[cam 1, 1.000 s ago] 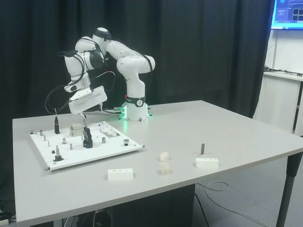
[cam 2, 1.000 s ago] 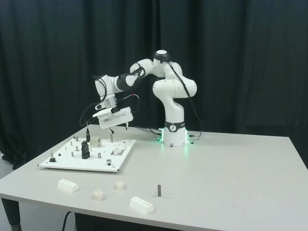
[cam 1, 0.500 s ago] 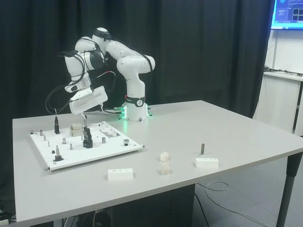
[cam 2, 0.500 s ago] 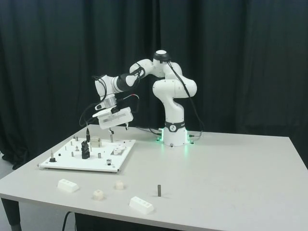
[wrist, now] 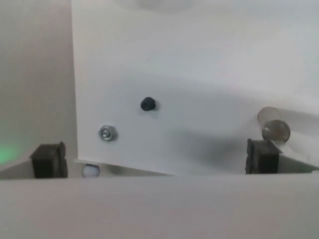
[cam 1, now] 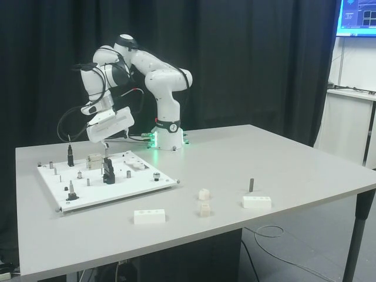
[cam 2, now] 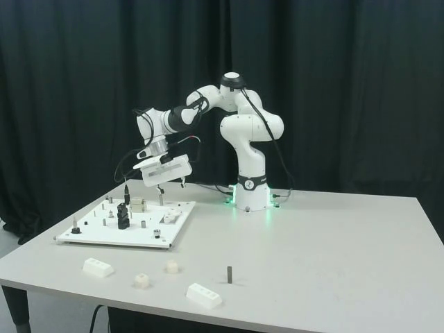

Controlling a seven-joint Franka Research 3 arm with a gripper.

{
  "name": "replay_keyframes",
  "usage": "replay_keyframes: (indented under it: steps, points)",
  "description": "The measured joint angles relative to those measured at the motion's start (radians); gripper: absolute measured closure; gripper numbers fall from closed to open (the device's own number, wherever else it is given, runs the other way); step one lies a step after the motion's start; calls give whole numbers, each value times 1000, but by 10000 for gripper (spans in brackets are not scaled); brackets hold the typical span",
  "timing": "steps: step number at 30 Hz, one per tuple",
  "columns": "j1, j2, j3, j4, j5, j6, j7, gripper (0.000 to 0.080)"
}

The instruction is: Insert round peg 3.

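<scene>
1. the white arm's gripper hovers above the flat white board, fingers spread wide, holding nothing.
2. a small dark round peg stands upright on the grey table, well apart from the board.

Black curtains hang behind the grey surface, with a lit screen high in the first room view's corner above a white cabinet beside it.
</scene>
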Motion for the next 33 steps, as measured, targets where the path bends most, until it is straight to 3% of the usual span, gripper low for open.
replay_keyframes:
  steps: [16,33]
  points:
    - [13,0,-10,3,-6,35,0,3]
    - [11,1,-10,4,-12,34,0,3]
